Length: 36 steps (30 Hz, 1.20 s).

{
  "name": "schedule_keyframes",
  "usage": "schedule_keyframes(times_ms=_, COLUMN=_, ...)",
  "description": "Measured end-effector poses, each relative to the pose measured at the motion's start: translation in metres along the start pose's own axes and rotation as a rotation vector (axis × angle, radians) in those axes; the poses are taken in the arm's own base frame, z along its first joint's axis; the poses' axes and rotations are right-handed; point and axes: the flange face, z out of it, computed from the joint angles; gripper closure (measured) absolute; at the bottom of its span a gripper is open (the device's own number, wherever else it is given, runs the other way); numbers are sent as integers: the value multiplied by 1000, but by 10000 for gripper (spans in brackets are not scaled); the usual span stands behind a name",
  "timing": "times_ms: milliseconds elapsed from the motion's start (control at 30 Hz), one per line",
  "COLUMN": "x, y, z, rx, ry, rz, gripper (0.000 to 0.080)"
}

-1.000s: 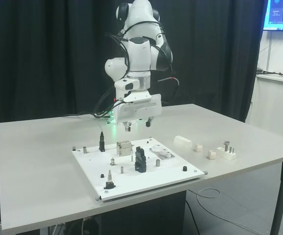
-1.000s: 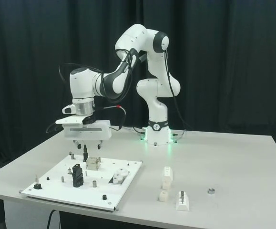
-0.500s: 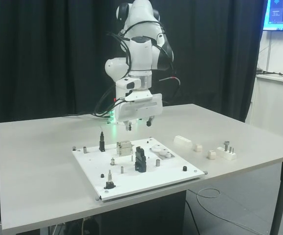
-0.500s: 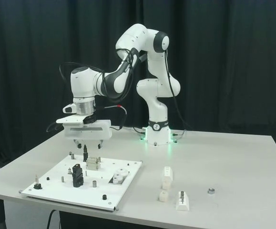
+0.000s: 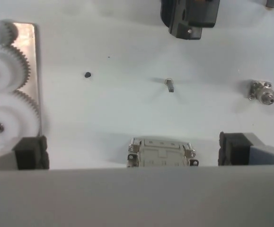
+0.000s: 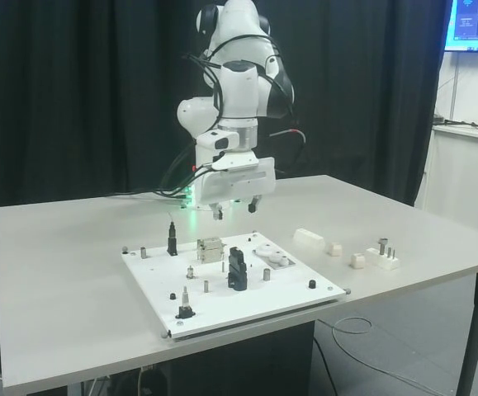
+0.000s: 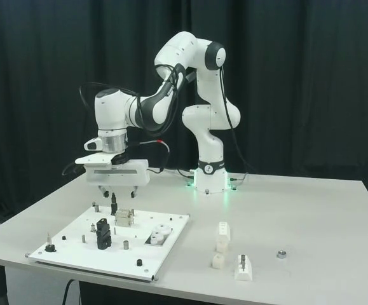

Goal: Pick round peg 3.

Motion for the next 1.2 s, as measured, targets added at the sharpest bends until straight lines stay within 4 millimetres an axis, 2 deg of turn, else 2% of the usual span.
schedule_keyframes(times_ms=333, x=-2, y=-5, z=-2, rx=-2, ry=-10, rz=-7, gripper=3)
schedule_keyframes(times_ms=533, x=-7, y=-16, z=-3, rx=-1, ry=-21, rz=-7, gripper=3)
schedule_keyframes(times_ms=900, x=-26, y=-57, z=-7, rx=7, ry=-27, rz=18, gripper=3)
schedule_keyframes(times_ms=1200, x=-50, y=-103, z=-7, rx=24, ry=-26, rz=21, gripper=3)
